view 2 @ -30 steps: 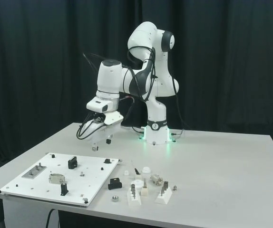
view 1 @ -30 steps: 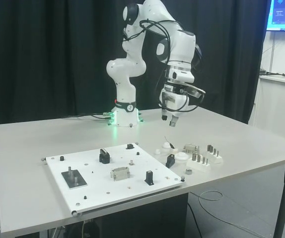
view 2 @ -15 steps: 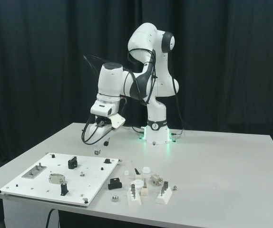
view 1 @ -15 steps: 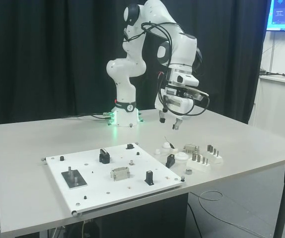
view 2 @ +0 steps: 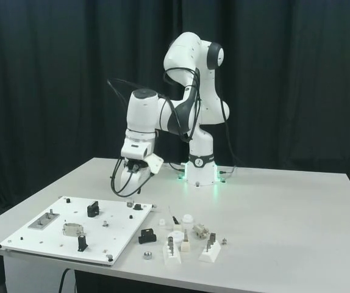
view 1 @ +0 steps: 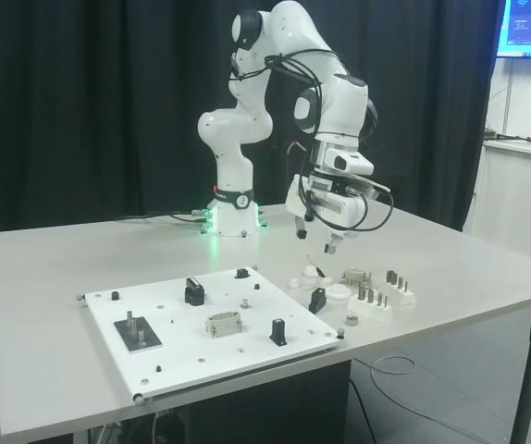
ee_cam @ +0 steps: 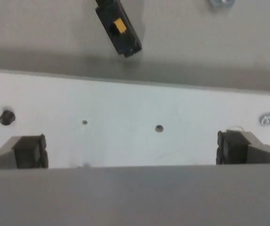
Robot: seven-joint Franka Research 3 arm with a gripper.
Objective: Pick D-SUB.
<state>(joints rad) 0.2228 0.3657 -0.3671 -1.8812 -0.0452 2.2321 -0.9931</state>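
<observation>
The pincer (ee_cam: 130, 149) is hanging spread and empty above the white board (ee_cam: 125, 108); the connector (view 1: 355, 276) is lying unpicked.

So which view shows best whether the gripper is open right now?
The wrist view. It looks straight down on the gripper, and both fingertips stand far apart, with only the white board between them. Both room views show the gripper from the side, small and above the board's far edge, so the gap is harder to judge.
</observation>
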